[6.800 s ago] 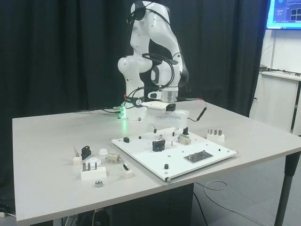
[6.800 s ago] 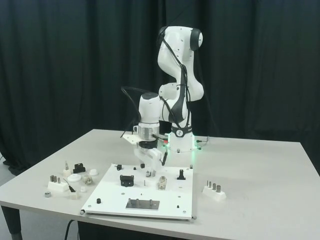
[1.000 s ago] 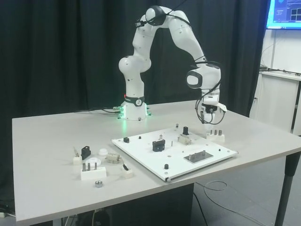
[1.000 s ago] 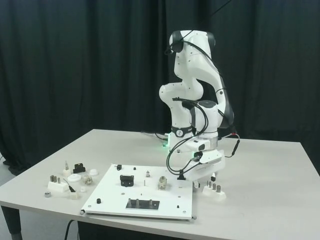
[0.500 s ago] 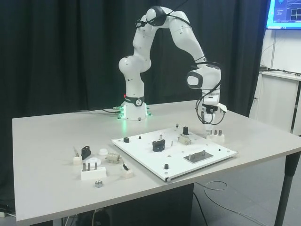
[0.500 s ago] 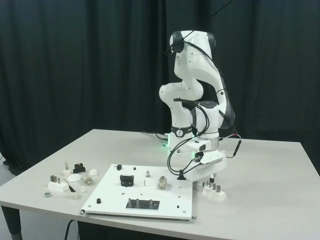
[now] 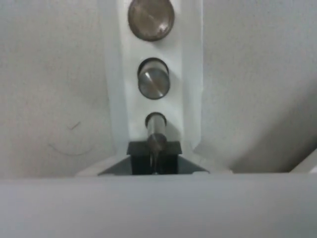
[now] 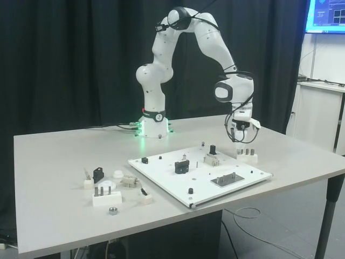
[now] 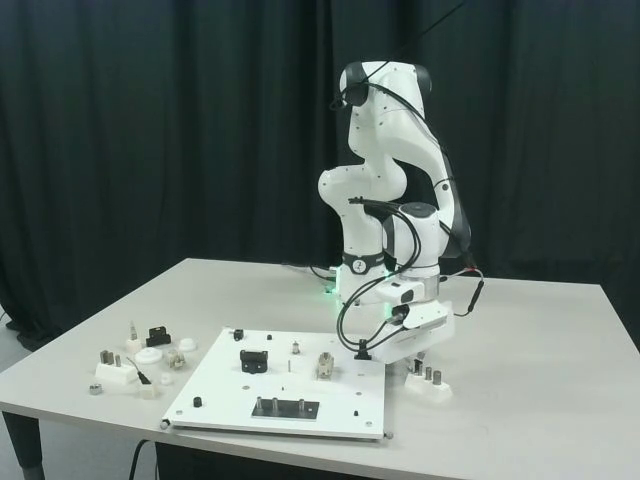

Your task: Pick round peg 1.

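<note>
Metal, wrist view: round peg 1 (image 7: 156,133) reads as a slim, bare grey metal cylinder standing in the white peg holder (image 7: 190,74); likely rigid, light and smooth, so apt to slip or tip under an off-centre pinch; best taken across the shank just below its top, square to its axis.
Neighbours, wrist view: middle peg (image 7: 154,82) and largest peg (image 7: 151,18) stand in the same holder, in a row, each thicker than the last; round peg 1 is the thinnest and the one nearest the camera.
Claw, wrist view: a black block sits at the foot of round peg 1; I cannot tell whether it is part of the gripper or the holder; no fingertips show clearly, so the opening and any hold cannot be told.
First room view: gripper (image 8: 241,141) hangs directly over the peg holder (image 8: 247,156), which sits on the grey table (image 8: 48,162) just beside the far corner of the white board (image 8: 245,174); the pegs are too small to separate.
Second room view: gripper (image 9: 418,357) is low over the peg holder (image 9: 430,384); whether it touches the peg cannot be told; fingers hidden behind the wrist body.
Judgement: final descent or closing phase of the pick.
</note>
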Available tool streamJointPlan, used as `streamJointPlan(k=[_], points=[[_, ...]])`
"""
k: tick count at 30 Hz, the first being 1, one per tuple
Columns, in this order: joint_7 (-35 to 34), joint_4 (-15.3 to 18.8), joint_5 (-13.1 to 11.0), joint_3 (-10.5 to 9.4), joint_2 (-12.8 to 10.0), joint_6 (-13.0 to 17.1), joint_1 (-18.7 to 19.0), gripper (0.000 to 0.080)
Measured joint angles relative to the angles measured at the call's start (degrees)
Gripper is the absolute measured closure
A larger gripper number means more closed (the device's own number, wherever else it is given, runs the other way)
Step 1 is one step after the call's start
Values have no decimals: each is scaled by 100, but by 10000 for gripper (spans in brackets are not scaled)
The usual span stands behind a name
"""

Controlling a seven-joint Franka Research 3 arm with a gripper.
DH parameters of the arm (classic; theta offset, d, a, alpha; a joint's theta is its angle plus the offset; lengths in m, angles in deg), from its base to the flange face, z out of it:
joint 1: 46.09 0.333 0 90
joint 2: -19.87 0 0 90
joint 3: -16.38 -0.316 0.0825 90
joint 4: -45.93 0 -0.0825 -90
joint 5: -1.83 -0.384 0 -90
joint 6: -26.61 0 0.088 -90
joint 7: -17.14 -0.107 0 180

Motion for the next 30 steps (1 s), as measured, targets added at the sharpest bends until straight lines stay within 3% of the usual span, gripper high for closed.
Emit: streamJointPlan(k=[5, 6, 16, 30], points=[[-2, -1, 0, -20, -1, 0, -2, 670], [-10, -2, 0, -21, -2, 0, -2, 784], [-110, -27, 0, -21, 87, -44, -13, 784], [-211, -88, 5, 25, 505, -527, -98, 785]])
